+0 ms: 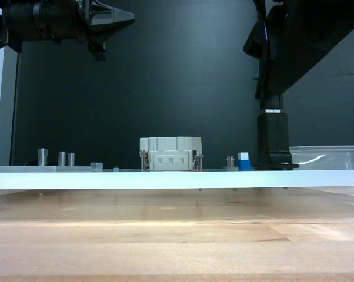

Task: Remove the USB connector from the USB hub and place in the container

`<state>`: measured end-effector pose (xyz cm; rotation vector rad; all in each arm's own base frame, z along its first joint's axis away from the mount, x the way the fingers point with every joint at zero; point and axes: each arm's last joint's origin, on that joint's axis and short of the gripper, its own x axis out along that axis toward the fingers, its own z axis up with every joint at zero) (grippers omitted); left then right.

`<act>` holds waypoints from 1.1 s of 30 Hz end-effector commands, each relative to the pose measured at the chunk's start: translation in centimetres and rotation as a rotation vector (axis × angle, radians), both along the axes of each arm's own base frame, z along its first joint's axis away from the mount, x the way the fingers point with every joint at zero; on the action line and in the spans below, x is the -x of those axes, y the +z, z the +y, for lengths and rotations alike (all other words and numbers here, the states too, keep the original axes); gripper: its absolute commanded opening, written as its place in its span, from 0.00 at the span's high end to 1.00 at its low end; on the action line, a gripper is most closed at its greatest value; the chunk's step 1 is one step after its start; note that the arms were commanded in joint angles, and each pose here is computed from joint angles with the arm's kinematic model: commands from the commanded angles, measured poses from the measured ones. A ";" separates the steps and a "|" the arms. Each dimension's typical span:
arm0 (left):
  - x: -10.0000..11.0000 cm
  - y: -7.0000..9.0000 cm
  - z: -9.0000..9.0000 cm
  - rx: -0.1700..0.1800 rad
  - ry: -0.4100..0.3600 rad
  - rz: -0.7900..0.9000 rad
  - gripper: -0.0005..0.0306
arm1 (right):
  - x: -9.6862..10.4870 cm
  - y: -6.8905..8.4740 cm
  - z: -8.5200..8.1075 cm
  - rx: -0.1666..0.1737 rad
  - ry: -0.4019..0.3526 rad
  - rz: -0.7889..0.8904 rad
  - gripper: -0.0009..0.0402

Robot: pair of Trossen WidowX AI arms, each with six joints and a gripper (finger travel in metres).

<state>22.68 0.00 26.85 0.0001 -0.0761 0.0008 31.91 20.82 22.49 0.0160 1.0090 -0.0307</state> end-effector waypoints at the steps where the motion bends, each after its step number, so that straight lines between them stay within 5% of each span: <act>1: 0.0 0.0 0.0 0.000 0.000 -0.001 0.98 | 0.0 0.0 0.0 0.005 0.008 0.001 0.79; 9: 0.0 0.0 0.0 0.000 0.000 0.000 0.98 | 0.0 0.0 0.0 0.005 0.013 0.004 0.99; 26: 0.0 0.0 0.0 0.000 0.000 -0.001 0.98 | -0.1 -0.1 -0.3 -0.006 0.019 0.029 0.98; 33: 0.0 0.0 0.0 0.000 0.000 -0.001 0.98 | -0.4 -0.1 -1.0 -0.050 0.030 0.063 0.98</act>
